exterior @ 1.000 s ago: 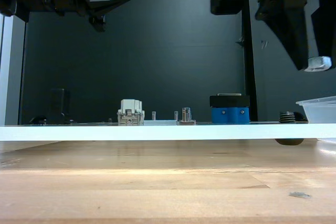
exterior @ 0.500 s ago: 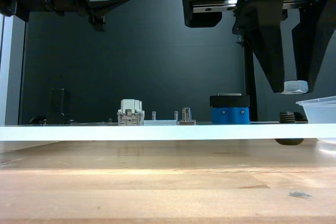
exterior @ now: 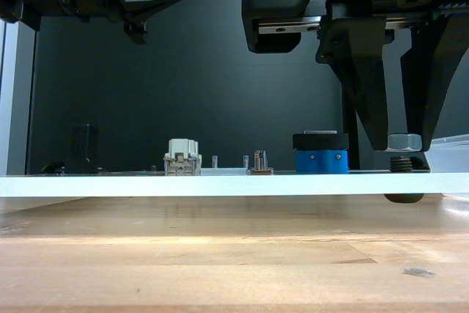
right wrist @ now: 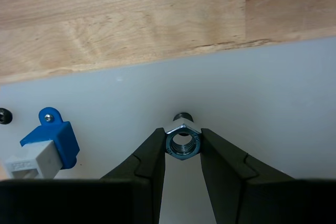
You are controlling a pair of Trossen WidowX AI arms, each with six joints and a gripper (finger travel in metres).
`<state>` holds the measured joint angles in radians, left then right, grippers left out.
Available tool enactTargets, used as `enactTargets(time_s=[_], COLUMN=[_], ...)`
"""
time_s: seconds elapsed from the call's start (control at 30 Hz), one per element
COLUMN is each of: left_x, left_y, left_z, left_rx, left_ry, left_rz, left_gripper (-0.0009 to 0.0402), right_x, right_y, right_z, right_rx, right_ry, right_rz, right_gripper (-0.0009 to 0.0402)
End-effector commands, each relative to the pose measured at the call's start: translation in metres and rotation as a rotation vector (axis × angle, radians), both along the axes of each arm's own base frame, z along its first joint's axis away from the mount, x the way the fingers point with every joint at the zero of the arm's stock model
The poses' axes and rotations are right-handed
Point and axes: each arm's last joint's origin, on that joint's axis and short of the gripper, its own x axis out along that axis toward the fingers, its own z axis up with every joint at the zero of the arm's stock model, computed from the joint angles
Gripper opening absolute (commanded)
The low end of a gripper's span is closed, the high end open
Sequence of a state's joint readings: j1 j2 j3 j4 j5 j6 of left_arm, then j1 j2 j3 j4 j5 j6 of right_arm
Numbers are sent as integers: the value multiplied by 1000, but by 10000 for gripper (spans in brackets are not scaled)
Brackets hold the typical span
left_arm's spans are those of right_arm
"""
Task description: Pick the M12 fastener and fasten on the M12 threads
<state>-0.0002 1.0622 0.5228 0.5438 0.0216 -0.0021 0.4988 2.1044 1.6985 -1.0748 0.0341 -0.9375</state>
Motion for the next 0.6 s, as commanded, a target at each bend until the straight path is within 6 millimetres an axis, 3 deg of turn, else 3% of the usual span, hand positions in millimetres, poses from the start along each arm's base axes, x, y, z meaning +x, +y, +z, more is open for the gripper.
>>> enactTargets(time_s=[0.03,0.6], left_x=[0,0], left_y=[0,0], left_z=[0,0], left_rx=[0,0], left_ry=[0,0], left_rz=[0,0], left_gripper=[0,0], right_x=[1,4], right_y=[0,1], right_z=[0,-14], right_rx=[2,-2], right_ry=[-6,10], right_rz=[14,11], right_gripper=[0,0])
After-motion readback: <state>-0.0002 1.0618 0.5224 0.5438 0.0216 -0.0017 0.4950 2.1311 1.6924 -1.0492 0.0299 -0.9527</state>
